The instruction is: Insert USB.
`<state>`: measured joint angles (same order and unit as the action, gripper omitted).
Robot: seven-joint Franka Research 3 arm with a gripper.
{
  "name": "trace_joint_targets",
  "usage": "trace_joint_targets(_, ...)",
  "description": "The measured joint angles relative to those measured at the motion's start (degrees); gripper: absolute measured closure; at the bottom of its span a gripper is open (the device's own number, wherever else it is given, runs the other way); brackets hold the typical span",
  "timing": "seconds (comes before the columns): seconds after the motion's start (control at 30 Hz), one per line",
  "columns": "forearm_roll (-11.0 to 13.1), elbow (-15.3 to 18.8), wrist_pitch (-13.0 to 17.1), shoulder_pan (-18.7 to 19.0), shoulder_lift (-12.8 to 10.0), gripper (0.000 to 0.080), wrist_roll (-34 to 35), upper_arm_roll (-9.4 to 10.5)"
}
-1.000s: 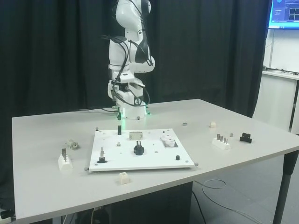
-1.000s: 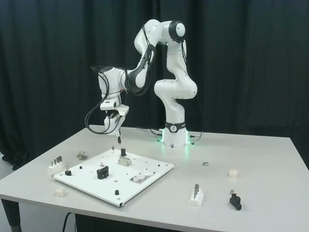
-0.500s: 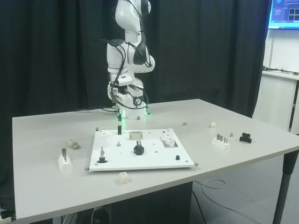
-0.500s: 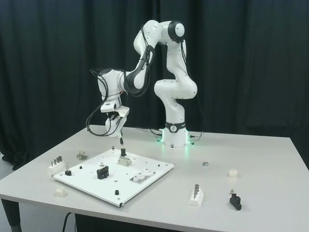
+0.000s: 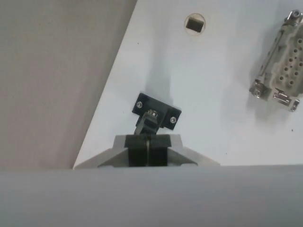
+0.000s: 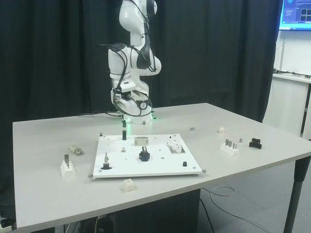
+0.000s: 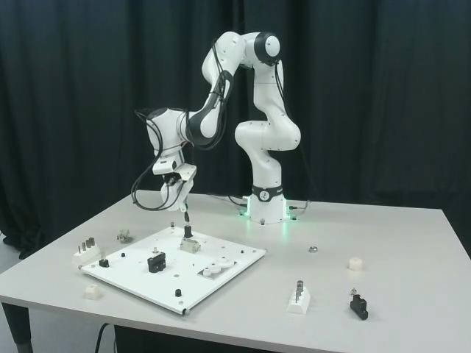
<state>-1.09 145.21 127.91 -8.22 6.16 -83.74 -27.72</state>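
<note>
wrist view shows the gripper (image 5: 147, 142) clamped on the usb plug (image 5: 147, 124) above the black socket (image 5: 156, 110) near the white board's (image 5: 208, 109) edge; descend straight, keeping it aligned.

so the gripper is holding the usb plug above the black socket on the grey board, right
Wrong on one point: the board is white, not grey; the first room view shows it. The gripper does hold the USB plug above the black socket.

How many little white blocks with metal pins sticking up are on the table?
2. In the first room view, one pin block sits left of the white board, the other pin block right of it. None seems hidden.
</note>
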Motion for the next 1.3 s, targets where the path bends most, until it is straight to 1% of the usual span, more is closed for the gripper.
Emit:
trace_joint_targets(0.33,1.6,0.0,0.0,0.0,-0.9,0.0794,-1.5,-0.4)
trace_joint_targets(0.93,1.9,-0.1,0.0,0.0,-0.9,0.0794,-2.1,-0.61)
trace_joint_targets(1.3,3.0,0.0,-0.1,0.0,-0.9,0.0794,-4.0,-0.6)
